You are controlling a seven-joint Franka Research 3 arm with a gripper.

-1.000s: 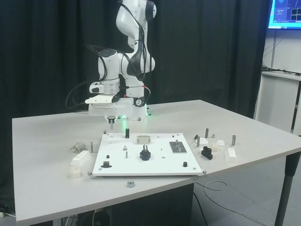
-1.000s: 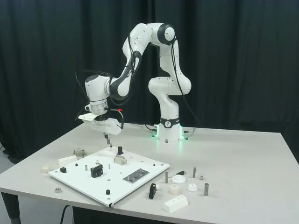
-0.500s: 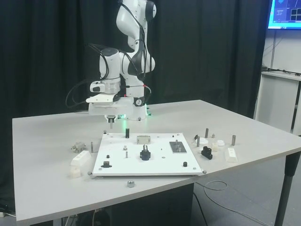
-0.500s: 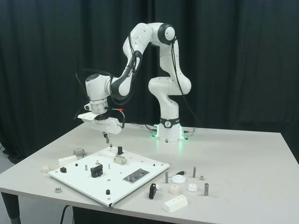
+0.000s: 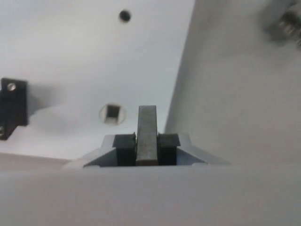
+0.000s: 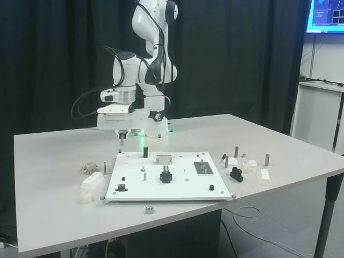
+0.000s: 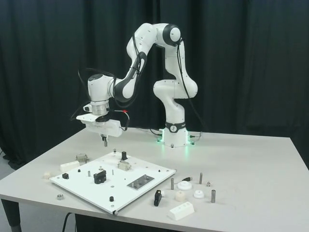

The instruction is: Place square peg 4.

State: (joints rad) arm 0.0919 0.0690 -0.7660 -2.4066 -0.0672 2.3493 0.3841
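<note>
**Peg 4 clamped, hanging over the board's far corner**

Wrist view: gripper is closed on the square peg; both black finger pads pinch its flat sides, peg held upright with most of its length protruding below; one square socket in the white assembly board sits just beside the peg tip, not under it; one small round hole further off; one black bracket at the frame edge; grey table shows past the board edge, the peg lying about on that edge line.

First room view: gripper hangs above the board's far corner, peg clear of the surface; one upright black post near it on the board; one white block beside the board; one loose nut in front.

Second room view: same pose, gripper and peg well above the board; three upright grey pins stand among the loose parts beside the board, e.g.; one white block there.

Handling, my read: peg looks like stiff metal, light, smooth-sided; flat opposing faces are the right place to hold, and it's held high on the shank, leaving length free for insertion; slip or twist is the risk if it catches the socket rim.
</note>
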